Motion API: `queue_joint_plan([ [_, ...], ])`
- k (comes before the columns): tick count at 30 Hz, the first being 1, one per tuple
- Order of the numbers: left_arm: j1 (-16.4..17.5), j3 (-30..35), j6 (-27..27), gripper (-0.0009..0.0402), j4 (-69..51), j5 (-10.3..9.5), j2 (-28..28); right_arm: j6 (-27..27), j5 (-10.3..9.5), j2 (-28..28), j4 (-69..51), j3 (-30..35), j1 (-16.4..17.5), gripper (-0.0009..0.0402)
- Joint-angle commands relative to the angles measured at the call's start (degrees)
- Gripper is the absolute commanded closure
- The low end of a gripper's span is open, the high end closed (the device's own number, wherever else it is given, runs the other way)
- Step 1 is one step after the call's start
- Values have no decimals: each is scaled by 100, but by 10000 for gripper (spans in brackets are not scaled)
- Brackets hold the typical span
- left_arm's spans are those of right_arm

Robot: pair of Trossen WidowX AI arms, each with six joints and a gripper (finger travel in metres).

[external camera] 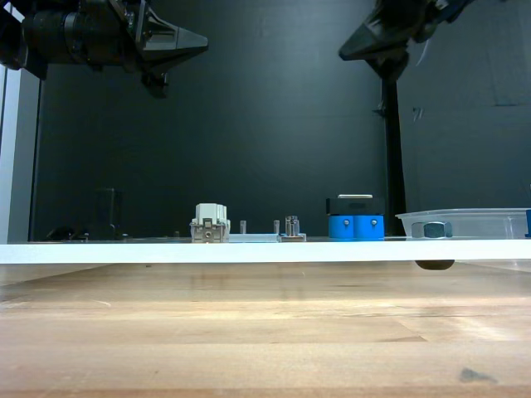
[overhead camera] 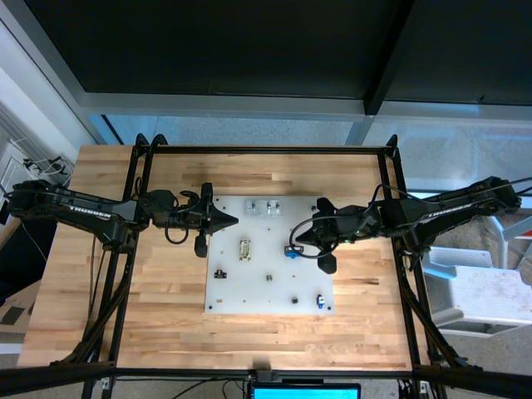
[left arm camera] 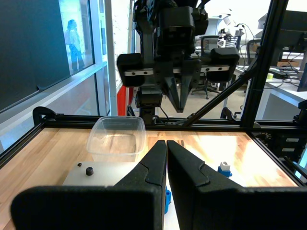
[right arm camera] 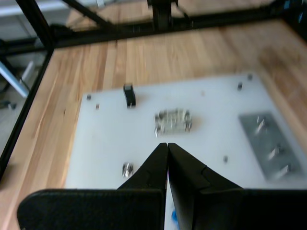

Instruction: Unfasten the M12 fastener and place in the container

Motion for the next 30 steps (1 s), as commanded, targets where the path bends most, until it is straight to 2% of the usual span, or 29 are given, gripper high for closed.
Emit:
queue_joint_plan([
  [1, 0, 0, 2, 393, 2, 2, 0, 361, 109, 101, -588, 280, 184, 393],
  [6, 0, 0, 2, 393, 4, 2, 0, 964, 96, 616, -1453, 841, 398, 393],
  [14, 0, 0, 2, 393, 2, 2, 0, 1711, 37, 1735, -2496, 1976, 796, 393],
  [20, 2, 0, 2, 393, 2, 2, 0, 1895, 24, 2597, -3436, 2970, 1038, 393],
  [25, 0, 0, 2, 393, 2, 2, 0, 2096, -352, 3215, -3888, 3674, 1108, 393],
  [28, 2, 0, 2, 393, 2, 2, 0, 2282, -448, 3530, -4214, 4006, 1137, 393],
  [30, 0, 0, 2, 393, 2, 2, 0, 2369, -579, 3727, -4415, 4170, 1145, 393],
])
